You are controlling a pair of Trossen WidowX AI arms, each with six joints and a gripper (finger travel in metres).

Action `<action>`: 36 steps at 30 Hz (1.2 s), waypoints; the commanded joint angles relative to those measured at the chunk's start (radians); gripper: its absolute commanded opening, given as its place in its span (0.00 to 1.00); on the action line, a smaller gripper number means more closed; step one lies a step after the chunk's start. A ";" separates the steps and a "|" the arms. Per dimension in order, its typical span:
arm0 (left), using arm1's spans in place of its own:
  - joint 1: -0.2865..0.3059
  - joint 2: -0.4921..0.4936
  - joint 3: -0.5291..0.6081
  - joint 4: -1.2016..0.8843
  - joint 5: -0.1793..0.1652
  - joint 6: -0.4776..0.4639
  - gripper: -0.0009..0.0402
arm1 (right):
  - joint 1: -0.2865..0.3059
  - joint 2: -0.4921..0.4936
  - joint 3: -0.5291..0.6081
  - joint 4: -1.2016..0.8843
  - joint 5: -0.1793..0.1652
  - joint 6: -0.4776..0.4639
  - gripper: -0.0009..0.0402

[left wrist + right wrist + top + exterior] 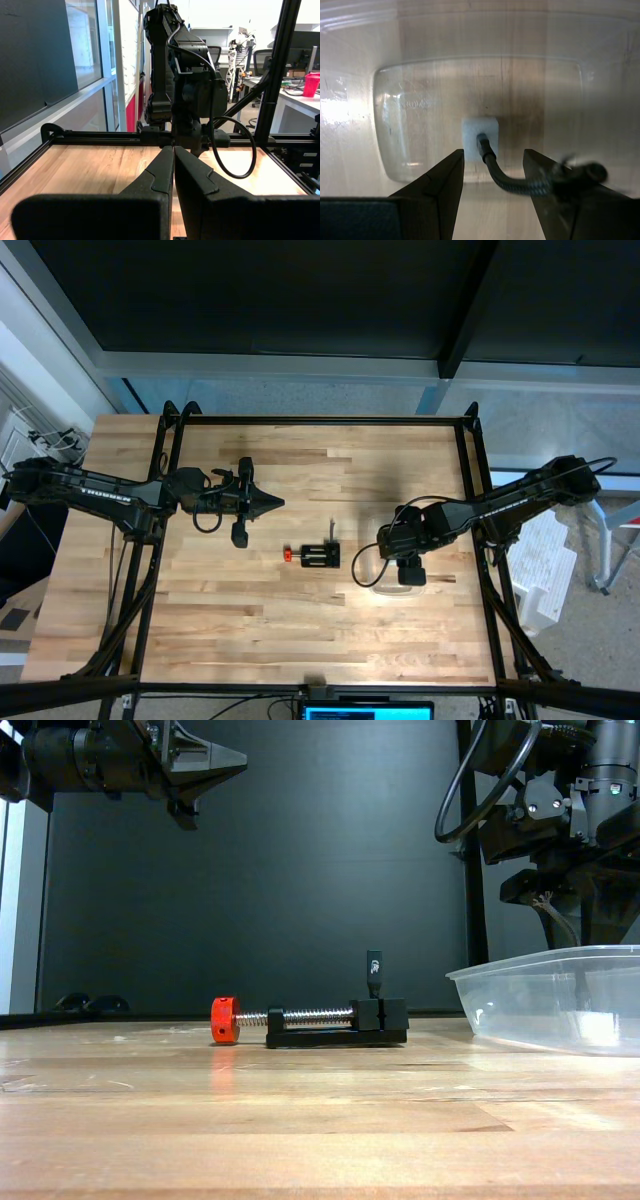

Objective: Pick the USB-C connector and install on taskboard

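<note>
Spread black fingers (442,185) of the right gripper (492,156) hang released on either side of the USB-C connector (482,144), not clamping it. The plug stands nose-down in a small white block (480,129), and its braided cable (520,185) curls off past one finger. Block and plug sit on the floor of a clear plastic tray (520,970); a moulded mark in its base is too faint to read.

Over on the other side, the left gripper (173,152) is clenched on nothing, its tips pressed together, held high above the table and well apart from the work.

Between the arms lies the taskboard (335,1025), a black block with a red-orange knob (225,1020) on a threaded screw and a thin upright pin (373,972), just beside the tray.

Everything rests on a pale butcher-block table (300,640) ringed by a black frame (320,421). Behind it is a dark panel; the left wrist view shows windows and office desks. White letters on the left arm (105,495) read TROSSEN.
</note>
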 commanded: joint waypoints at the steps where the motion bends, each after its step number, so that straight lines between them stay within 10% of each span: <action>1: 0.000 0.000 0.000 0.000 0.000 0.000 0.02 | 0.000 0.011 -0.001 0.002 0.000 -0.003 0.40; 36: 0.000 0.000 0.000 0.000 0.000 0.000 0.02 | 0.001 0.030 -0.047 0.076 -0.009 -0.020 0.11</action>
